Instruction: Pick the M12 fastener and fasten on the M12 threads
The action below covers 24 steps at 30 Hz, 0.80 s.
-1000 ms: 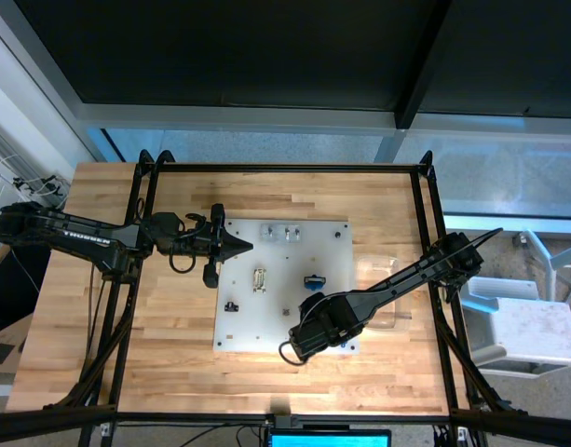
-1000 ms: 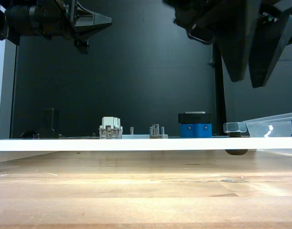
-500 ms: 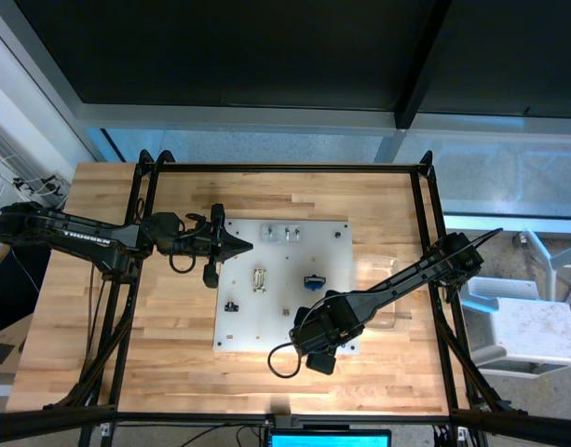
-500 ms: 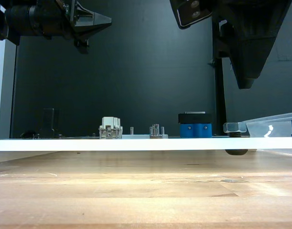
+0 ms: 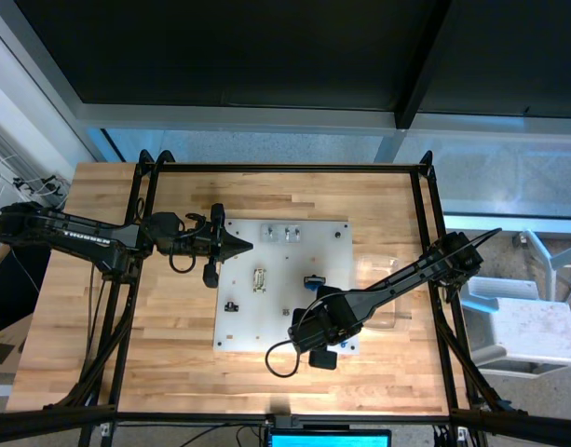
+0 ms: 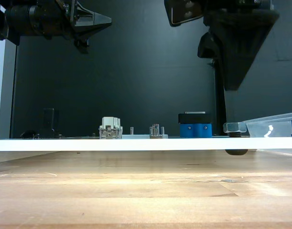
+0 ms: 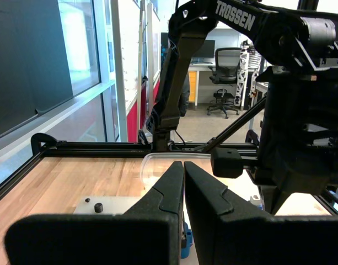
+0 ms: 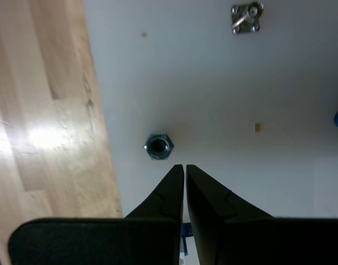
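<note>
Right gripper [image 6: 231,85] has changed in the last second: its two fingers, spread wide apart before, have come together into a single dark point, and that point has slid a little to the left in the low view. It hangs high above the near right part of the one white board [image 5: 257,328], fingers pressed together with nothing between them.

One M12 fastener [image 8: 158,146] on show, and it has not budged. From the right wrist view it is just beyond the fingertips, apart from them, a silver hexagon with a dark centre close to the board's edge by the wooden table [image 5: 127,354]. The low view puts it on its stud, the M12 threads [image 6: 235,135] peeking out dark beneath it, with one clear tray [image 6: 272,125] behind and one blue block [image 6: 195,130] just to the left.

Over to the left gripper [image 5: 246,247]: parked up high over the board's far left corner, same as before, its two fingers touching, holding nothing.

So the count: two arms, two grippers, both closed and empty, one nut, one stud.
</note>
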### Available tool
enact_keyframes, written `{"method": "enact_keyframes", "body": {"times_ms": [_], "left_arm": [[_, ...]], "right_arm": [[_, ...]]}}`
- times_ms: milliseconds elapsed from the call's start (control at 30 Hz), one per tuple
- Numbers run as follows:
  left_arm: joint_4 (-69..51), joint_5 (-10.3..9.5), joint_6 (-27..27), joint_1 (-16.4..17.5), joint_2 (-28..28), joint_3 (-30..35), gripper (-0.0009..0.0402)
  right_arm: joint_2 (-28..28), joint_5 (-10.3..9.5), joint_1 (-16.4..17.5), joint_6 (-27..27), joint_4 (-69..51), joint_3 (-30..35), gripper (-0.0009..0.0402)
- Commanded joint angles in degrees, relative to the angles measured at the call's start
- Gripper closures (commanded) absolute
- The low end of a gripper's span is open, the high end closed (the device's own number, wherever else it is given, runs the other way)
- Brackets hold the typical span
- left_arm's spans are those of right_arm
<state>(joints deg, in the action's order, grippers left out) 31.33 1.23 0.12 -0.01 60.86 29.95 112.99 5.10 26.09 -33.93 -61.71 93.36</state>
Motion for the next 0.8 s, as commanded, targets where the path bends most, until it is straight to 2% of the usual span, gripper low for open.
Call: {"method": "enact_keyframes", "body": {"times_ms": [33,300,500,600,800], "left_arm": [[0.0,0.02,-0.02,0.0,0.0,0.0,0.0393],[0.0,0.02,-0.02,0.0,0.0,0.0,0.0393],[0.0,0.02,-0.02,0.02,0.0,0.0,0.0393],[0.0,0.02,-0.02,0.0,0.0,0.0,0.0393],[0.0,0.02,-0.02,0.0,0.0,0.0,0.0393]], "right_arm": [[0.04,-0.09,0.04,0.48,2.19,-2.89,0.0392],[0.04,0.04,0.17,0.28,7.45,-7.45,0.0393],[0.04,0.11,0.2,0.11,7.48,-7.67,0.0393],[0.04,1.05,0.2,0.11,7.89,-7.76,0.0393],[0.04,1.25,0.17,0.11,8.96,-7.87,0.0393]]}}
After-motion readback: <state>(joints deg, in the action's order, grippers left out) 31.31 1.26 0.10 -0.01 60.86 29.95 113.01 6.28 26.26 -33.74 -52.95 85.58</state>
